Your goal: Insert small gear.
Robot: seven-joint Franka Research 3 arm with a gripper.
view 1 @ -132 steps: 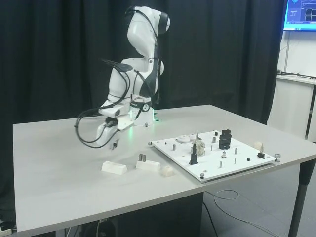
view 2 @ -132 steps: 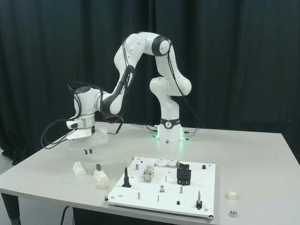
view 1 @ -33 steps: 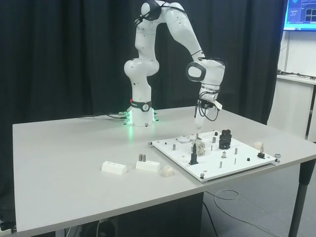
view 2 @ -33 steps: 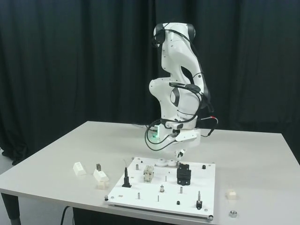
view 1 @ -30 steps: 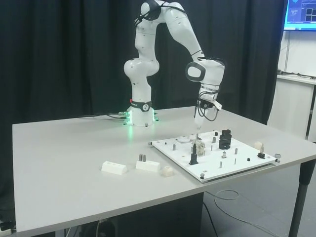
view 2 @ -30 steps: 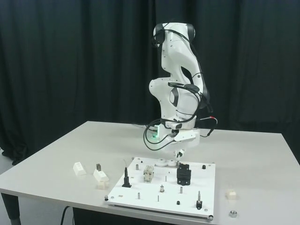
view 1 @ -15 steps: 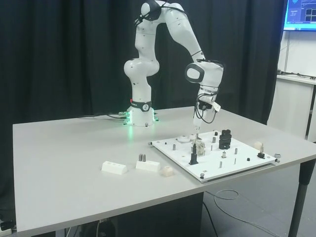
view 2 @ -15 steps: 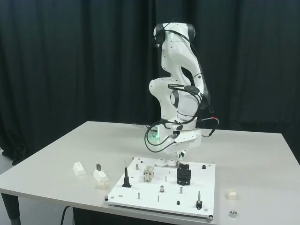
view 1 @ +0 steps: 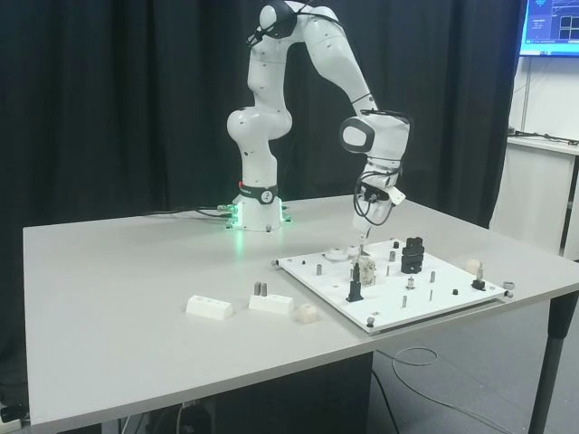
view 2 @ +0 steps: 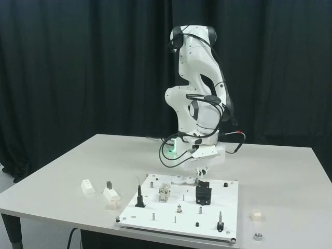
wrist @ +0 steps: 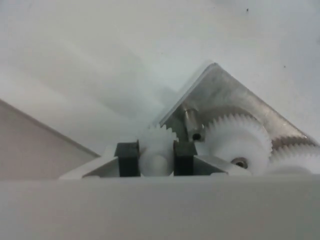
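Note:
In the wrist view my gripper (wrist: 156,160) is shut on a small white gear (wrist: 157,142), pinched between two black pads (wrist: 127,159). Close beside it a bare metal peg (wrist: 191,122) stands at the corner of a grey metal plate (wrist: 220,92). A larger white gear (wrist: 239,142) sits on that plate past the peg, and another gear (wrist: 295,156) meshes with it. In the room views the gripper (view 1: 362,237) (view 2: 201,171) hangs just above the back edge of the white board (view 1: 452,306) (view 2: 231,207), over the mounted gears (view 1: 339,254) (view 2: 182,180).
On the board stand a black block (view 1: 412,253) (view 2: 203,193), a black upright part (view 1: 355,287) (view 2: 139,199) and several small pegs. Two white blocks (view 1: 209,306) (view 1: 271,302) and a small cube (view 1: 307,313) lie on the table beside the board.
The arm swung from the table's left side, near the white blocks, over to the board. In the last second the gripper shifted only slightly above the gears.

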